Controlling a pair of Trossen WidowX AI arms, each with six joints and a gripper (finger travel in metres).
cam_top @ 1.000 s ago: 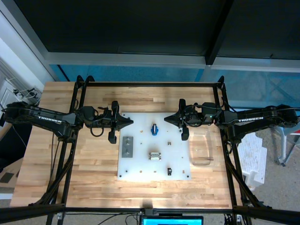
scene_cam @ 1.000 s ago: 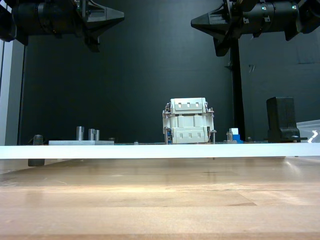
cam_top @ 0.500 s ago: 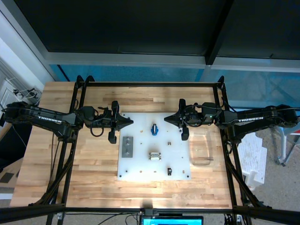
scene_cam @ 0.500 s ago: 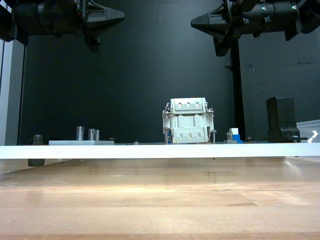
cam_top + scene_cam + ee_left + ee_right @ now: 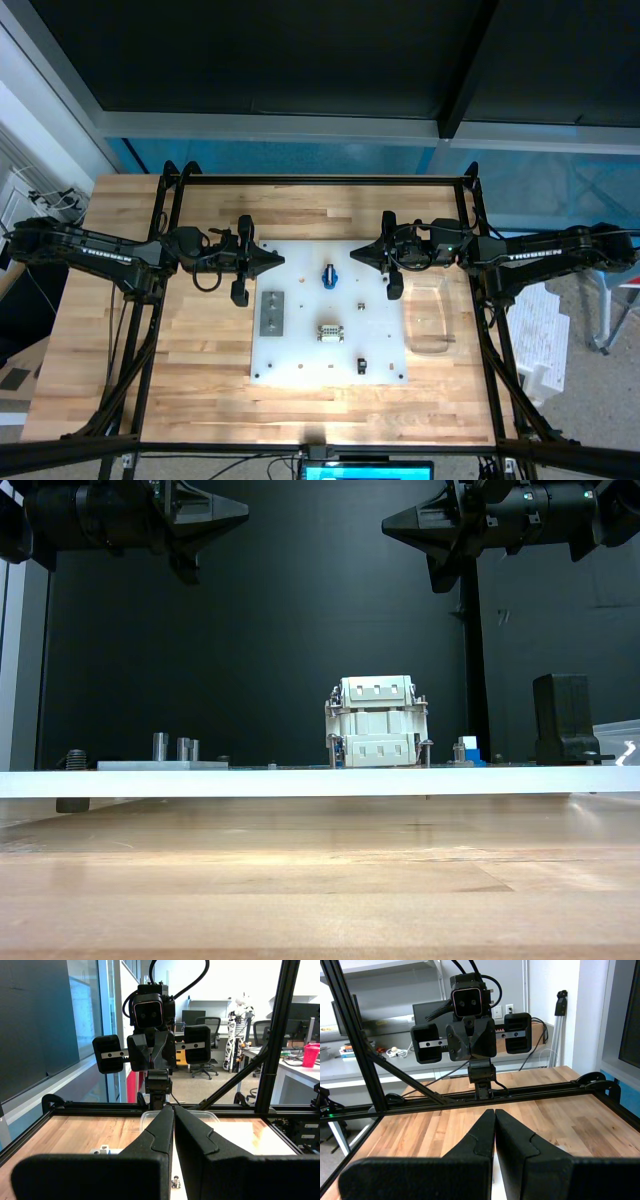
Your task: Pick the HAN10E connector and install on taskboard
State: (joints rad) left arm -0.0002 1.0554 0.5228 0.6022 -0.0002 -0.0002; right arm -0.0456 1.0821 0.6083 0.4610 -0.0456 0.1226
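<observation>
The beige-grey HAN10E connector (image 5: 329,333) (image 5: 377,724) stands upright on the white taskboard (image 5: 300,360) (image 5: 200,782), near its middle, with no gripper touching it. High over the board's far left edge my left gripper (image 5: 281,258) (image 5: 243,510) (image 5: 173,1108) hangs shut and empty, pointing inward. Facing it from the far right edge, my right gripper (image 5: 353,254) (image 5: 386,524) (image 5: 494,1111) is likewise shut with nothing in it. Each wrist view shows the opposite arm straight ahead.
On the board sit a grey metal block (image 5: 272,312) (image 5: 160,764) with two pegs, a blue piece (image 5: 329,274) (image 5: 468,750) and a small black part (image 5: 362,364) (image 5: 565,720). A clear plastic tray (image 5: 430,318) lies on the wooden table right of the board. A black frame surrounds the table.
</observation>
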